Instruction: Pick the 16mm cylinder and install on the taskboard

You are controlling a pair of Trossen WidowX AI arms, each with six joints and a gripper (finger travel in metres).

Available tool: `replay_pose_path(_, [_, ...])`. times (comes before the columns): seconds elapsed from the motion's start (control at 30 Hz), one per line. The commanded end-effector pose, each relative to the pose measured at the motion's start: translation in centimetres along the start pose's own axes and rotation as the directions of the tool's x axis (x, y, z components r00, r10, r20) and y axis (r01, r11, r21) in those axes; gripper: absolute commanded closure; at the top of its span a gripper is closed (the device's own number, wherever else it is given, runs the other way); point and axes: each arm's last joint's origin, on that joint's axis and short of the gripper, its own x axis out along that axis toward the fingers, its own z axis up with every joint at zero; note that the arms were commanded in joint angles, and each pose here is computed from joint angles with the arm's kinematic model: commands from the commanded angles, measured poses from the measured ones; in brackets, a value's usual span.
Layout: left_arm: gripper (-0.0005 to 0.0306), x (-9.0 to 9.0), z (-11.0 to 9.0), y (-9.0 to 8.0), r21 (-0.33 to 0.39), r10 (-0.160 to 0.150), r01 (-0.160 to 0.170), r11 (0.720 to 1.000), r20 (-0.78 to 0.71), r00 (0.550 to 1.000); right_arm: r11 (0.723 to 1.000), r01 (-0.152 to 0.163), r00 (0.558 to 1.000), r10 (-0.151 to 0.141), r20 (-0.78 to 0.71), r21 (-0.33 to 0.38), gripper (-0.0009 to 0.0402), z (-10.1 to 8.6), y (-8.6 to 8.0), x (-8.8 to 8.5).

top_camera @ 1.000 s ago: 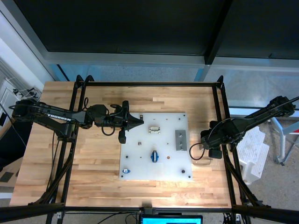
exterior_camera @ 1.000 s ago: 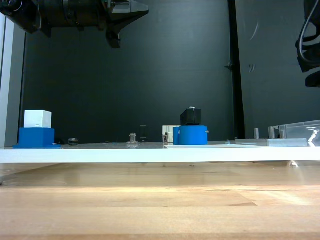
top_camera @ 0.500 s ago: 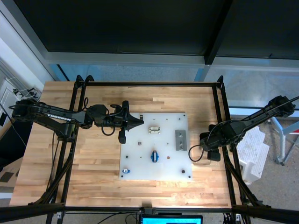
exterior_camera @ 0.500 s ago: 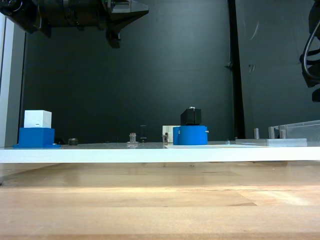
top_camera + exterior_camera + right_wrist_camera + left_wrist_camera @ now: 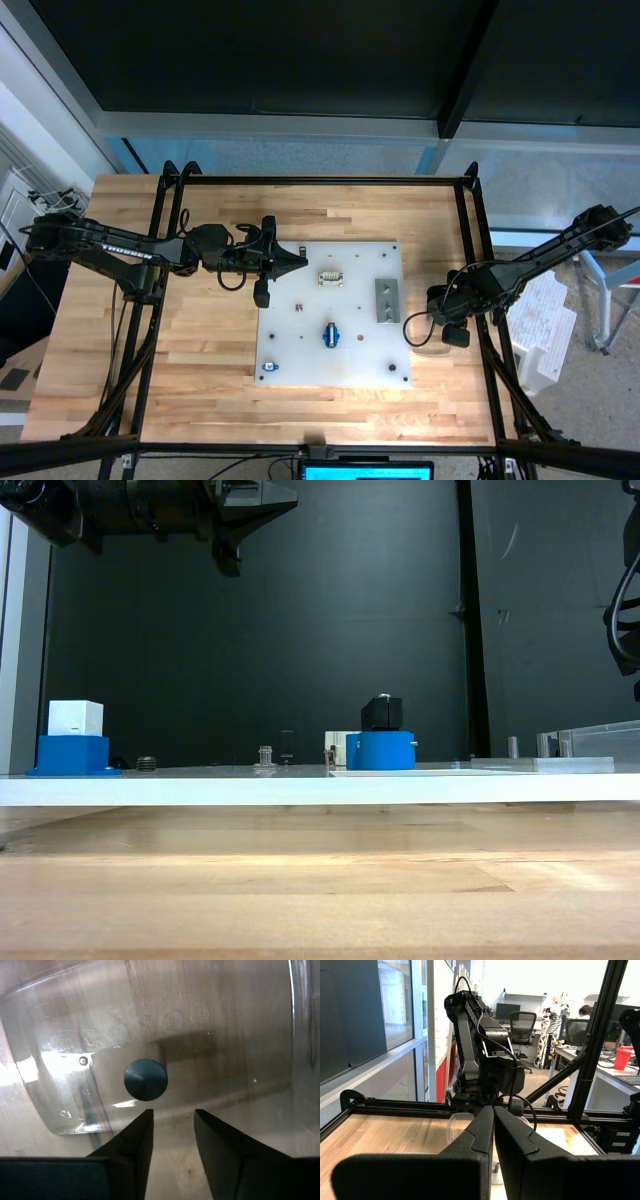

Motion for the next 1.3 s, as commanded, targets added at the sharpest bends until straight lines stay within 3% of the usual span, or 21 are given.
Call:
replay_pose_path(0.03, [0.0300, 0.00, 0.00, 0.00, 0.000, 0.000, 0.000, 1.000, 0.000, 1.000, 1.000, -0.001, 1.000, 0.001, 0.003, 0.000, 0.0326, 0.02, 0.02, -0.01])
replay_pose_path(0.3, [0.0300, 0.00, 0.00, 0.00, 0.000, 0.000, 0.000, 1.000, 0.000, 1.000, 1.000, -0.003, 1.000, 0.003, 0.006, 0.000, 0.0395, 0.02, 0.03, 0.08])
replay_pose_path(1.3, [0.0300, 0.00, 0.00, 0.00, 0.000, 0.000, 0.000, 1.000, 0.000, 1.000, 1.000, -0.003, 1.000, 0.003, 0.005, 0.001, 0.0389, -0.01, 0.04, 0.08])
